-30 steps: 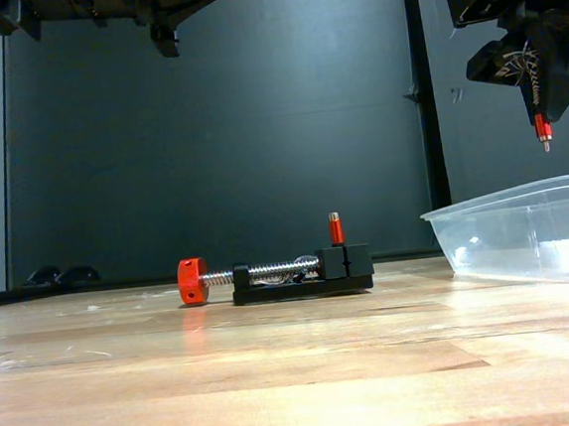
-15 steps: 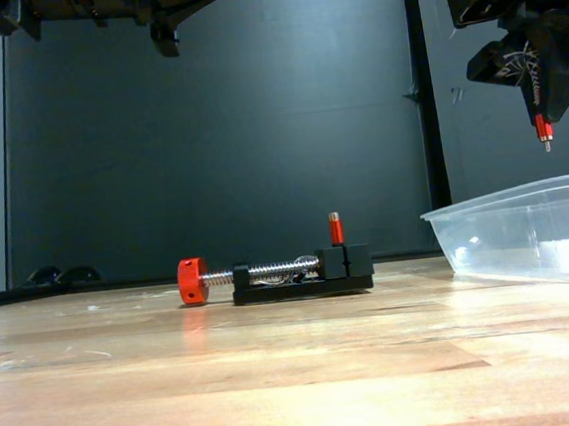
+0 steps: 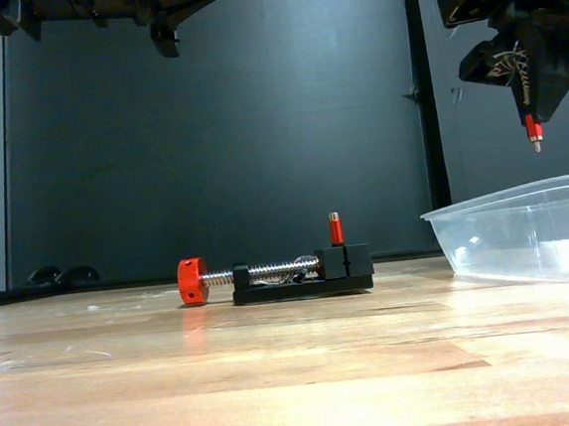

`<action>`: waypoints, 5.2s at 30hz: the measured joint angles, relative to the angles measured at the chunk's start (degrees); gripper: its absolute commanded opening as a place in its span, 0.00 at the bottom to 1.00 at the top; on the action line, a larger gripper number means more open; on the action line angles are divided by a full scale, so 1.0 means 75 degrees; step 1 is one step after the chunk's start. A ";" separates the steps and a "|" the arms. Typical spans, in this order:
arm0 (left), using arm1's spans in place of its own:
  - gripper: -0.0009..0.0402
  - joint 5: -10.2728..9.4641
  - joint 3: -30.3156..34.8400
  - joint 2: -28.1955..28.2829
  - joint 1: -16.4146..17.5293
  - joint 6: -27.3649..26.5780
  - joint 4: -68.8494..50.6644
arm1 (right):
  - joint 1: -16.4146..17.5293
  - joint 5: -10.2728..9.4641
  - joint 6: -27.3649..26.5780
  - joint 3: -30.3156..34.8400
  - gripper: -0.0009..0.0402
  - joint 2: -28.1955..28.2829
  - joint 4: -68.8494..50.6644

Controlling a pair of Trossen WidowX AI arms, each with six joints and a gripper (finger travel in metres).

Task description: Pick the rca connector and install on the hub

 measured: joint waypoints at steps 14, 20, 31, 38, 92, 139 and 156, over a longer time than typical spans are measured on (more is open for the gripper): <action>0.02 0.0000 0.0000 0.0000 0.0000 0.0000 0.0000 | -0.0105 0.0006 -0.0003 0.0379 0.02 0.0615 0.0326; 0.02 0.0000 0.0000 0.0000 0.0000 0.0000 0.0000 | -0.0221 0.0055 -0.0012 0.0653 0.02 0.0933 0.0347; 0.02 0.0000 0.0000 0.0000 0.0000 0.0000 0.0000 | -0.0391 0.0064 -0.0058 0.1172 0.02 0.1498 0.0399; 0.02 0.0000 0.0000 0.0000 0.0000 0.0000 0.0000 | -0.0460 0.0064 -0.0105 0.1510 0.02 0.1862 0.0405; 0.02 0.0000 0.0000 0.0000 0.0000 0.0000 -0.0003 | -0.0702 0.0052 0.0006 0.4138 0.36 0.4532 0.0402; 0.02 0.0000 0.0000 0.0000 0.0000 0.0000 -0.0003 | 0.0393 -0.0653 0.7079 0.4097 0.36 0.4768 0.0259; 0.02 0.0000 0.0000 -0.0003 0.0000 0.0000 0.0000 | 0.0688 -0.0685 1.0101 0.4045 0.36 0.5024 -0.0487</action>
